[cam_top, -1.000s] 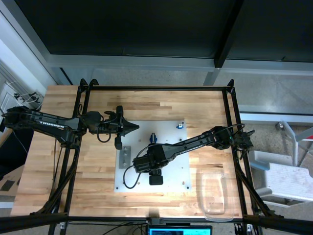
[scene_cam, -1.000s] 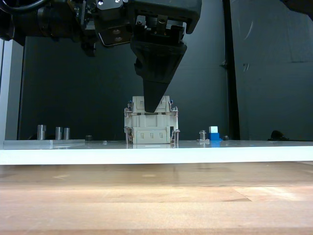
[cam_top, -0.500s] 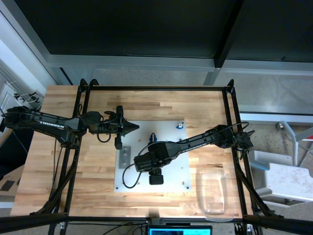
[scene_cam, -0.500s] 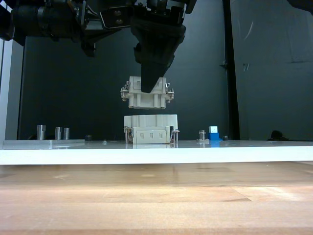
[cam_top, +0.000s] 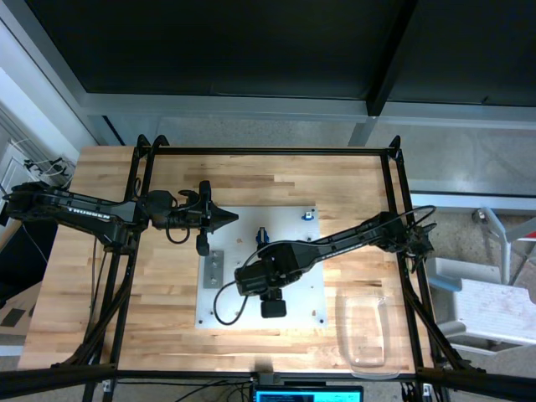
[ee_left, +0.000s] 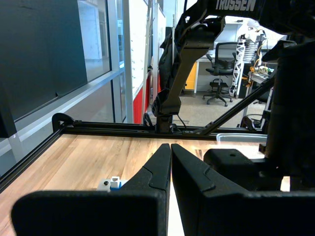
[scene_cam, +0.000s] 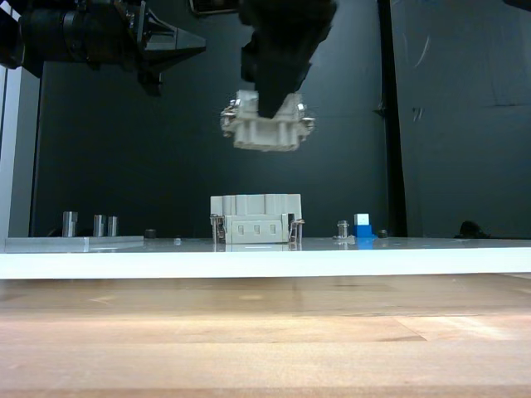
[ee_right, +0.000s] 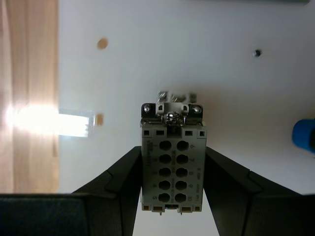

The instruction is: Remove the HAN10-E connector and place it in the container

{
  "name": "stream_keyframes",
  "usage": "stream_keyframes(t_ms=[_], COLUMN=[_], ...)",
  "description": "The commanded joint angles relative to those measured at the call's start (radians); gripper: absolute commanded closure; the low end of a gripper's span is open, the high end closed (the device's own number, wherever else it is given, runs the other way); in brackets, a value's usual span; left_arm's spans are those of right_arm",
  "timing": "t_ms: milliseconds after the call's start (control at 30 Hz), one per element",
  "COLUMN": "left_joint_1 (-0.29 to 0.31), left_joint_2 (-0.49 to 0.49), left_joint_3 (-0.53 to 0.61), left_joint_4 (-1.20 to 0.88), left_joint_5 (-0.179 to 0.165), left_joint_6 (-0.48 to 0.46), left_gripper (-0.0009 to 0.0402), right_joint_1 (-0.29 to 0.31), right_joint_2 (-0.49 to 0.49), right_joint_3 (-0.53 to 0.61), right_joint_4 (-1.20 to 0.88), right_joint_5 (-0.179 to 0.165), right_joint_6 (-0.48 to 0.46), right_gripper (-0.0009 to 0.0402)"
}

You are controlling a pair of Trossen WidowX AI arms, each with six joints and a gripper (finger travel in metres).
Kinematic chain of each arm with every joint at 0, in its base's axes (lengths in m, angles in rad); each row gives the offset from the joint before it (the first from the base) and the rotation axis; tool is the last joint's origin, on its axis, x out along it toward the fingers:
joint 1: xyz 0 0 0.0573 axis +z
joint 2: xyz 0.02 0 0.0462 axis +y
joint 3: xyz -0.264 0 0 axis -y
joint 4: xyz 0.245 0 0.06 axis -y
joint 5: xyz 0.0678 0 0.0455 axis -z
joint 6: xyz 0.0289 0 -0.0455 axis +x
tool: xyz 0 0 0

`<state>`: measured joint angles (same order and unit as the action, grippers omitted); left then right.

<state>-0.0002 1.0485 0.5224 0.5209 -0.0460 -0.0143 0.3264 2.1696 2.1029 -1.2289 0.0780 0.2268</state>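
At upper left of the high view, the left gripper (cam_top: 233, 217) hovers over the white task board's (cam_top: 285, 222) upper-left corner, its fingers pressed together. At centre, the right gripper (scene_cam: 272, 95) pinches the HAN10-E connector (scene_cam: 267, 131) in open air, well above its grey base (scene_cam: 255, 219). The clear container (cam_top: 366, 333) sits at lower right, just beside the board's right edge.
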Motion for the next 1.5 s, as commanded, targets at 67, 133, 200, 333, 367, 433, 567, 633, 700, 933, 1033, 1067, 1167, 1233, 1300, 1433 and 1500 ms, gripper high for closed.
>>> stream_keyframes(t_ms=[67,133,200,333,367,433,567,633,700,933,1033,1067,1167,1233,1300,1433,1500], left_joint_1=[0.000,0.000,0.000,0.000,0.000,0.000,0.000,0.000,0.000,0.000,0.000,0.000,0.000,0.000,0.000,0.000,0.000], left_joint_2=[0.000,0.000,0.000,0.000,0.000,0.000,0.000,0.000,0.000,0.000,0.000,0.000,0.000,0.000,0.000,0.000,0.000], left_joint_3=[0.000,0.000,0.000,0.000,0.000,0.000,0.000,0.000,0.000,0.000,0.000,0.000,0.000,0.000,0.000,0.000,0.000], left_joint_4=[0.000,0.000,0.000,0.000,0.000,0.000,0.000,0.001,0.000,0.000,0.000,0.000,0.000,0.000,0.000,0.000,0.000], left_joint_5=[0.000,0.000,0.000,0.000,0.000,0.000,0.000,0.000,0.000,0.000,0.000,0.000,0.000,0.000,0.000,0.000,0.000], left_joint_6=[0.000,0.000,0.000,0.000,0.000,0.000,0.000,0.000,0.000,0.000,0.000,0.000,0.000,0.000,0.000,0.000,0.000], left_gripper=[0.0393,0.0393,0.0393,0.0393,0.0393,0.0393,0.0393,0.0393,0.0393,0.0393,0.0393,0.0393,0.0393,0.0393,0.0393,0.0393,0.0393], right_joint_1=[0.019,0.025,0.030,0.042,0.045,0.052,0.074,0.085,0.099,0.159,0.187,0.196,0.225,0.246,0.266,0.303,0.318], right_joint_2=[-0.006,-0.010,-0.018,-0.039,-0.046,-0.059,-0.109,-0.146,-0.186,-0.312,-0.358,-0.371,-0.409,-0.429,-0.452,-0.478,-0.490], right_joint_3=[0.000,0.000,0.000,-0.001,-0.001,-0.001,-0.051,-0.105,-0.171,-0.380,-0.454,-0.474,-0.531,-0.562,-0.596,-0.643,-0.667], right_joint_4=[-0.035,-0.052,-0.068,-0.100,-0.106,-0.117,-0.114,-0.094,-0.057,0.039,0.074,0.077,0.088,0.092,0.100,0.112,0.125], right_joint_5=[0.000,0.000,0.000,0.009,0.009,0.008,0.012,0.011,0.011,0.010,0.009,0.010,0.010,0.010,0.010,0.010,0.010], right_joint_6=[0.031,0.048,0.057,0.069,0.077,0.085,0.095,0.111,0.129,0.211,0.252,0.267,0.295,0.319,0.346,0.390,0.409], right_gripper=[0.0381,0.0381,0.0381,0.0381,0.0381,0.0381,0.0381,0.0381,0.0381,0.0381,0.0381,0.0381,0.0381,0.0381,0.0381,0.0381,0.0381])
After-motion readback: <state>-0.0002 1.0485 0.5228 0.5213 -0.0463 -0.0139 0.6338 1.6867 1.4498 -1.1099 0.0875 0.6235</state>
